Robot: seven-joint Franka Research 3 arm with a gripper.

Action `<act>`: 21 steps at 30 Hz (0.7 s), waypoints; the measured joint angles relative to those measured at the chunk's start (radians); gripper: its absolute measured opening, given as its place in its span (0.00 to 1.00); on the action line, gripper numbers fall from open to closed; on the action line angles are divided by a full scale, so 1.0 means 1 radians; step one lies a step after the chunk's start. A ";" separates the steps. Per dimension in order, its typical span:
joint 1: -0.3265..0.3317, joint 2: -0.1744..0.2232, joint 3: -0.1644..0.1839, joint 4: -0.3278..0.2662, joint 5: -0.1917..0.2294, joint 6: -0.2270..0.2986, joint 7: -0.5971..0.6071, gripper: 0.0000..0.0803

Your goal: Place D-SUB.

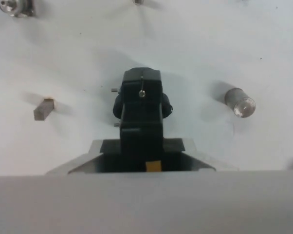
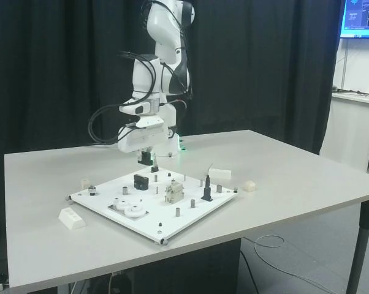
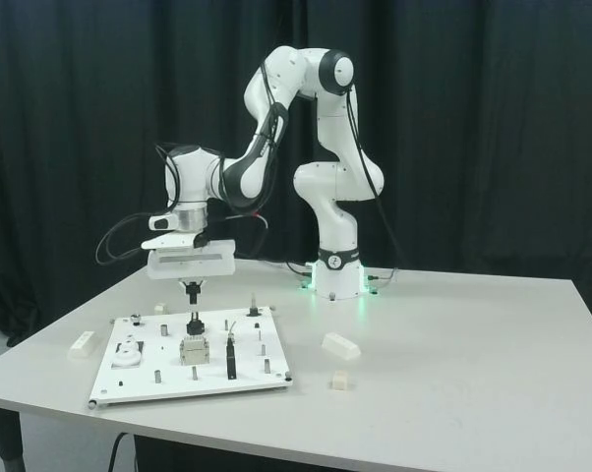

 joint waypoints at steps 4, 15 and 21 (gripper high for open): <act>0.018 -0.017 0.007 0.000 0.006 -0.024 0.028 0.19; 0.119 -0.101 0.061 0.000 0.018 -0.125 0.194 0.19; 0.180 -0.141 0.109 0.000 0.019 -0.172 0.312 0.19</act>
